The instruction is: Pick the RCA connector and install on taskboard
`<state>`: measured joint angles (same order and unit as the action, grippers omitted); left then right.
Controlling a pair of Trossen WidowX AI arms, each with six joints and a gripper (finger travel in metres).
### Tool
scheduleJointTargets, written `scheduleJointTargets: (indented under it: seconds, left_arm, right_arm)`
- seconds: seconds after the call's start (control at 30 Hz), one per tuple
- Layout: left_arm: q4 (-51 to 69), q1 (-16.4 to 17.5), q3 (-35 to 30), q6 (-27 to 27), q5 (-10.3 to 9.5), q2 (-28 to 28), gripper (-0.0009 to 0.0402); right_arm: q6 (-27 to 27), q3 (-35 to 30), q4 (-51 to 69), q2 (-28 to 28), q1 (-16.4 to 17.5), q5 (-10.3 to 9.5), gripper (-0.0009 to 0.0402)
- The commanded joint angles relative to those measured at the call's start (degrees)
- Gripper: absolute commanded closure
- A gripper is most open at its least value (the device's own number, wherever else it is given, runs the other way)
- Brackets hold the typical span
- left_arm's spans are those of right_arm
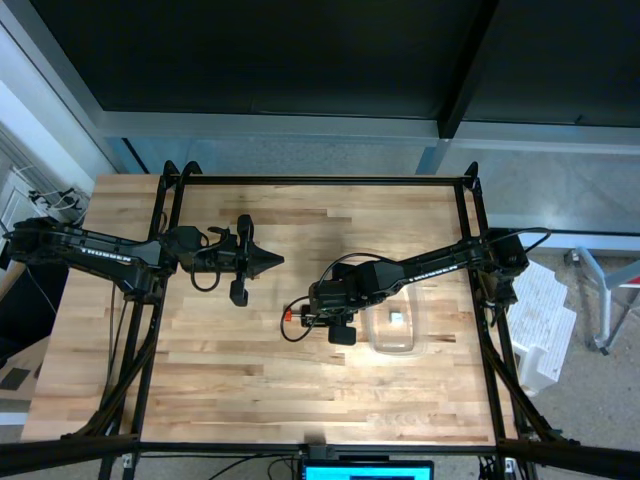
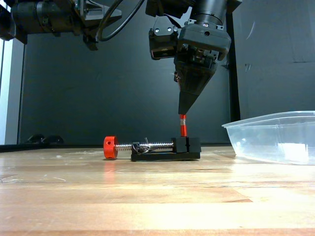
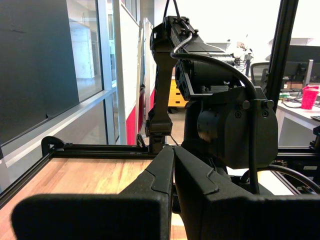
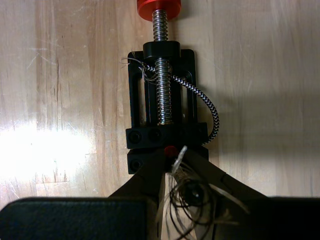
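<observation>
The taskboard (image 2: 165, 150) is a small black block with a threaded silvery screw and a red-orange knob (image 2: 110, 147); it lies mid-table. My right gripper (image 2: 185, 110) points straight down over the end away from the knob, shut on the RCA connector (image 2: 183, 126), a thin red plug with a silvery band. The plug's lower end meets the board's end block (image 4: 167, 136), and its red tip (image 4: 170, 150) shows between the fingers. In the high view the right gripper (image 1: 335, 312) covers most of the board. My left gripper (image 1: 274, 261) hangs shut to the left, holding nothing.
A clear plastic tray (image 1: 412, 338) lies just right of the board with a small white square piece (image 1: 397, 317) in it. A black-and-white braided cable (image 4: 206, 106) loops along one side of the board. Black frame rails border the table.
</observation>
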<state>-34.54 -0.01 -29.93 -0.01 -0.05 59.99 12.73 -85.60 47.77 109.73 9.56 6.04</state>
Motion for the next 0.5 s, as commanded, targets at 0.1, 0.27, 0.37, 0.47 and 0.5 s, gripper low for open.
scheduleJointTargets:
  seconds: [0.1,0.27,0.37,0.47,0.5]
  left_arm:
    - [0.00,0.02,-0.02,0.02,0.02,0.00,0.0393]
    - [0.00,0.00,-0.02,0.02,0.02,0.00,0.0393]
    - [0.00,0.00,-0.02,0.02,0.02,0.00,0.0393]
    - [0.00,0.00,-0.02,0.00,0.02,0.00,0.0393]
    - [0.00,0.00,-0.02,0.02,0.02,0.00,0.0393]
  right_arm:
    - [0.04,1.05,-0.37,0.02,-0.17,-0.04,0.0375]
    - [0.07,2.29,-1.40,0.00,-0.22,-0.02,0.0375]
    - [0.02,2.54,-1.64,0.00,-0.22,0.02,0.0375]
    - [-0.09,2.60,-1.81,0.00,-0.26,0.37,0.0375]
    - [-0.17,2.60,-1.84,0.00,-0.28,0.42,0.0375]
